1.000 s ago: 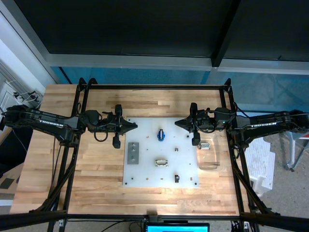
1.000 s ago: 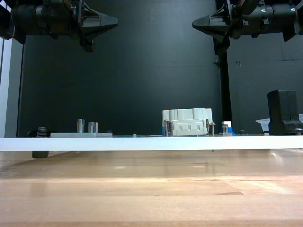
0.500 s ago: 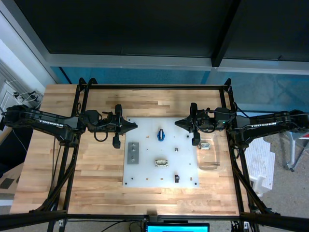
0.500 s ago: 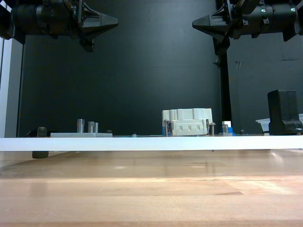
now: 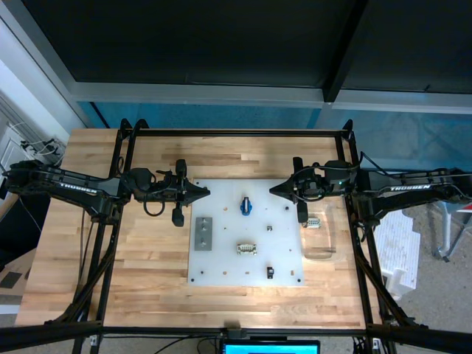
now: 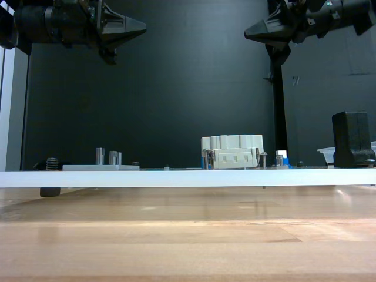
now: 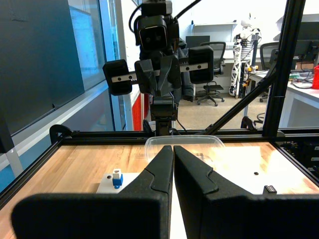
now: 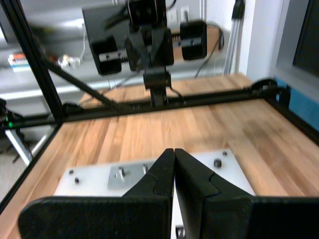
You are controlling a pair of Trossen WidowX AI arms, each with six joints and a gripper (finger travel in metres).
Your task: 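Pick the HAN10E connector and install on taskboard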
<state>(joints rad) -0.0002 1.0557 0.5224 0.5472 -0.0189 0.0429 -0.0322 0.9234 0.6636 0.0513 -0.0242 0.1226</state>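
Observation:
The HAN10E connector (image 5: 313, 222), a small beige block, lies in a clear plastic tray (image 5: 322, 254) just right of the white taskboard (image 5: 221, 269). A similar beige block (image 5: 246, 249) (image 6: 232, 151) stands mounted on the board. My right gripper (image 5: 271, 191) (image 6: 247, 32) (image 8: 174, 150) is shut and empty, hovering high over the board's far right part, left of the tray. At the same height, my left gripper (image 5: 208, 192) (image 6: 144, 24) (image 7: 173, 148) hangs shut and empty over the board's far left edge.
The taskboard (image 6: 176, 178) carries a grey metal block (image 5: 203, 234) (image 8: 121, 177), a blue part (image 5: 245, 206) (image 7: 116, 178) and a small black part (image 5: 271, 272) (image 6: 352, 141). A black frame surrounds the wooden table (image 5: 133, 258).
My right gripper has shifted a little to the right and tipped its nose slightly downward. The left arm, the connector and the board parts have not moved.

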